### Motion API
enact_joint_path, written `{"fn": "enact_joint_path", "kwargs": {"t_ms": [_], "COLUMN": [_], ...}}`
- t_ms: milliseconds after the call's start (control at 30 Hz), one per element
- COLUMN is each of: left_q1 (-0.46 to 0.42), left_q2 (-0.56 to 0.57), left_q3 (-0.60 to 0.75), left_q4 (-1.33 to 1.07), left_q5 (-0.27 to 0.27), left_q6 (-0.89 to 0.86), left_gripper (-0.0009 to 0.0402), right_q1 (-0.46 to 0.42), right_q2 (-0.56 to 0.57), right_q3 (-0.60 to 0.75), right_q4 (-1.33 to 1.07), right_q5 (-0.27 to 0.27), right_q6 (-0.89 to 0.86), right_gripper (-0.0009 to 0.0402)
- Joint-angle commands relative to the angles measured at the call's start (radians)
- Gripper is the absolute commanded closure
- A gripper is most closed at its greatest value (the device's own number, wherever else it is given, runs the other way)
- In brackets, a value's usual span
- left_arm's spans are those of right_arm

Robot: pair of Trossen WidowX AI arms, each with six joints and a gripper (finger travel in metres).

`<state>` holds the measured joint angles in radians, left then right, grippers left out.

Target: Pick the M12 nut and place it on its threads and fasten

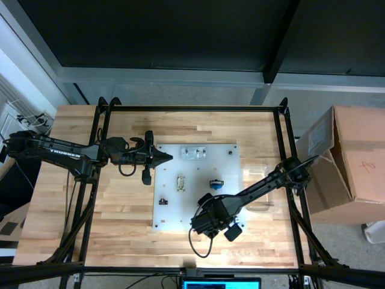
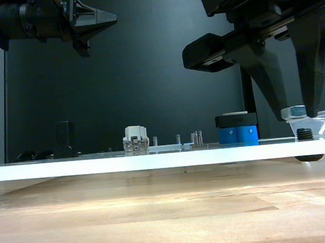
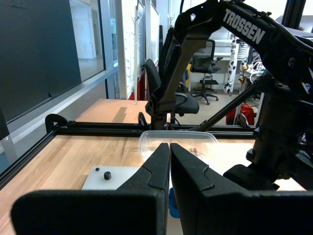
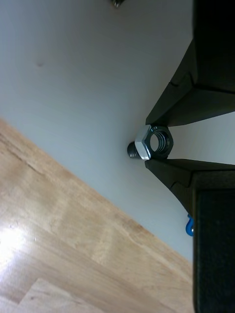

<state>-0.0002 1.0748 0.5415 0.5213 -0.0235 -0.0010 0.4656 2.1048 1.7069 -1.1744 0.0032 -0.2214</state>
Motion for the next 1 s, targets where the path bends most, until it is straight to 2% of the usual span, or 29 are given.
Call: {"fn": "enact_joint_path", "kwargs": {"t_ms": [33,167,300,1000], "left_q1": [0.0,0.0,0.0,0.0], "left_q2": [0.0,0.0,0.0,0.0], "left_q3": [0.0,0.0,0.0,0.0], "left_q4": [0.0,0.0,0.0,0.0], "left_q5": [0.0,0.0,0.0,0.0], "left_q6": [0.0,0.0,0.0,0.0], "left_gripper": [0.0393,0.0393,0.0393,0.0393], "right_q1": [0.002,0.002,0.002,0.002], "right_q2": [-0.001,0.004,0.038,0.046], "right_q3": [-0.001,-0.001,0.025,0.006], "right_q4": [-0.003,-0.005,-0.017,-0.002], "right_q5": [0.0,-0.002,-0.026,-0.029], "right_q6": [0.001,0.0,-0.006,0.032], "right_gripper": [0.0393,0.0393,0.0393,0.0393]}}
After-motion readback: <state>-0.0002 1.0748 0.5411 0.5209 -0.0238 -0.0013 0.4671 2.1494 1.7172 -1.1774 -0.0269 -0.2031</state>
